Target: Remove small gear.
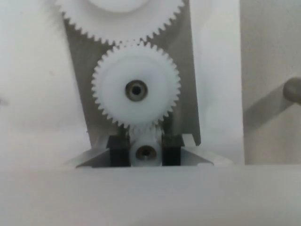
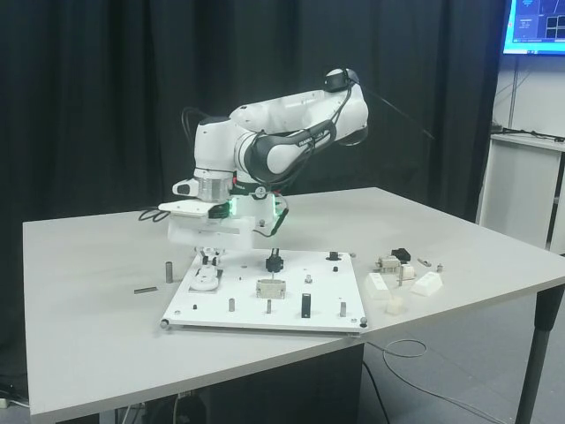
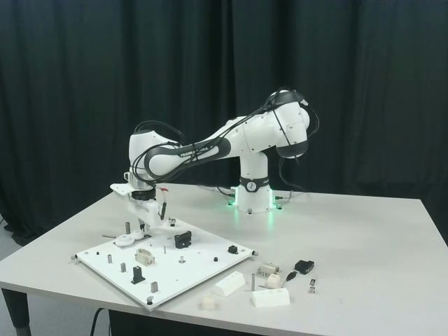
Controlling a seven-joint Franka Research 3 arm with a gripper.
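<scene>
My jaws (image 1: 146, 149) are closed on the small white toothed plastic gear (image 1: 145, 147), one black finger (image 1: 118, 149) on either side, at the left end of the flat white assembly board (image 2: 291, 309) on the grey surface (image 2: 79, 291). The small gear meshes with a medium white gear (image 1: 136, 89), which meets a large white gear (image 1: 120, 19) beyond.

Three white gears show by the pincer: one small gear (image 1: 145, 149), one middle gear (image 1: 136, 89), one large gear (image 1: 120, 16). One white board (image 2: 291, 305) carries them.
</scene>
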